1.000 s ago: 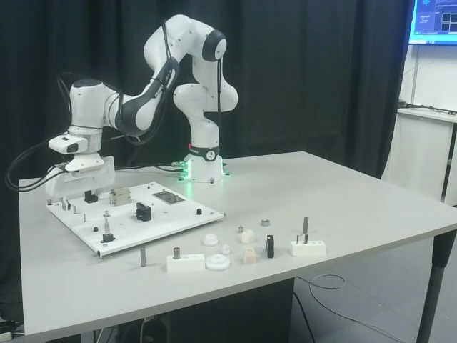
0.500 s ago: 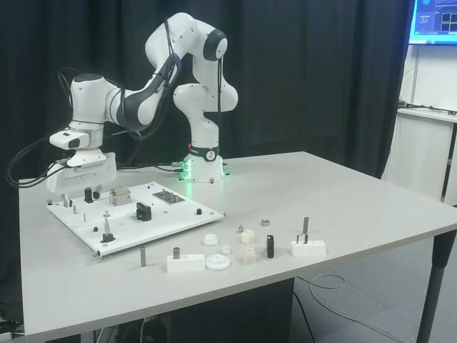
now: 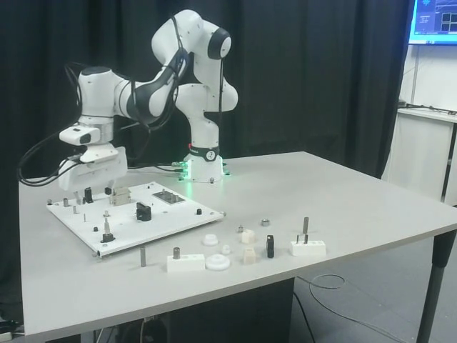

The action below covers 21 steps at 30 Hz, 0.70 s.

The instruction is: Pick square peg 2.

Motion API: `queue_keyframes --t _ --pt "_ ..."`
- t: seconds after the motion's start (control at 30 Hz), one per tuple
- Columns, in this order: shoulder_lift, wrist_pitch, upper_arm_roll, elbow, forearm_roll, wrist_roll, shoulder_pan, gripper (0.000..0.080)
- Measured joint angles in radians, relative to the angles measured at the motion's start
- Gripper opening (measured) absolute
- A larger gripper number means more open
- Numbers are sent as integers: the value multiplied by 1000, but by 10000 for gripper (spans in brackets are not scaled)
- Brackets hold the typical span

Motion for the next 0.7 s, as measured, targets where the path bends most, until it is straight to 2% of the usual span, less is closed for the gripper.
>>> queue_keyframes --t 0.37,0.7 --pt "-37 -77 0 13 19 35 77 800" --pt "-69 -143 0 12 23 60 176 800"
